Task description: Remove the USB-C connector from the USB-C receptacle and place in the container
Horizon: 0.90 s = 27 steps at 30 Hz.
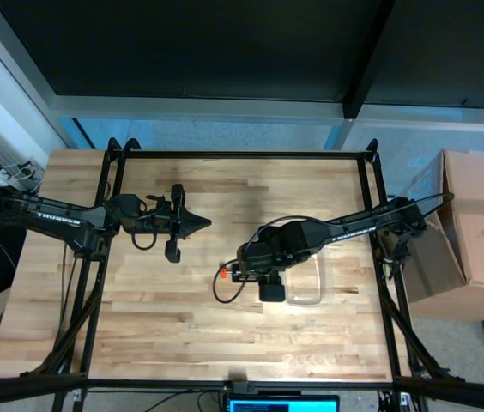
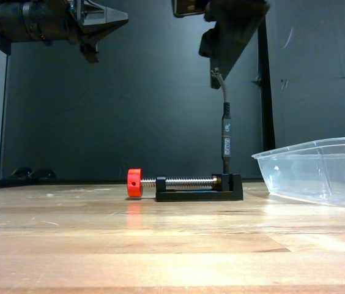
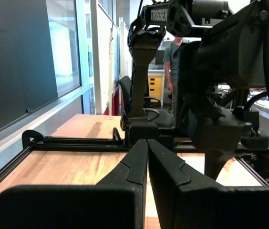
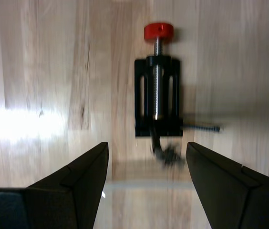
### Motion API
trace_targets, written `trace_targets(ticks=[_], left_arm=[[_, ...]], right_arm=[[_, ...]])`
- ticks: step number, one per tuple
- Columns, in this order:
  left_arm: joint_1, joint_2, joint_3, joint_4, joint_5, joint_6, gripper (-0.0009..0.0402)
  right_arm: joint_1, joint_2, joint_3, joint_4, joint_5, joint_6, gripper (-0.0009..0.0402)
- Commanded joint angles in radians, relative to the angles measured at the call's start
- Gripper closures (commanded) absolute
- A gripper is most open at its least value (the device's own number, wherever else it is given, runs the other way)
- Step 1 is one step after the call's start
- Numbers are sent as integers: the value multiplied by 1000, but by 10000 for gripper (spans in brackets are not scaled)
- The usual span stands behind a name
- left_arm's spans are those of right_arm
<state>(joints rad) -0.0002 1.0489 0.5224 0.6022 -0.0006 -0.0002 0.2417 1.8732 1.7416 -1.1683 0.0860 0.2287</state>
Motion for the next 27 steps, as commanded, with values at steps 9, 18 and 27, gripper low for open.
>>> trace_targets(ticks=[9,18,27], left_arm=[[0,0,0,0,0,0,393],[0,0,0,0,0,0,393],[0,0,0,0,0,0,393]], right_arm=[[5,1,-11,-14,1,-2,191],[-1,1,-146,121,0,-31,214],[-6,1,-249,271,1,-28,239]])
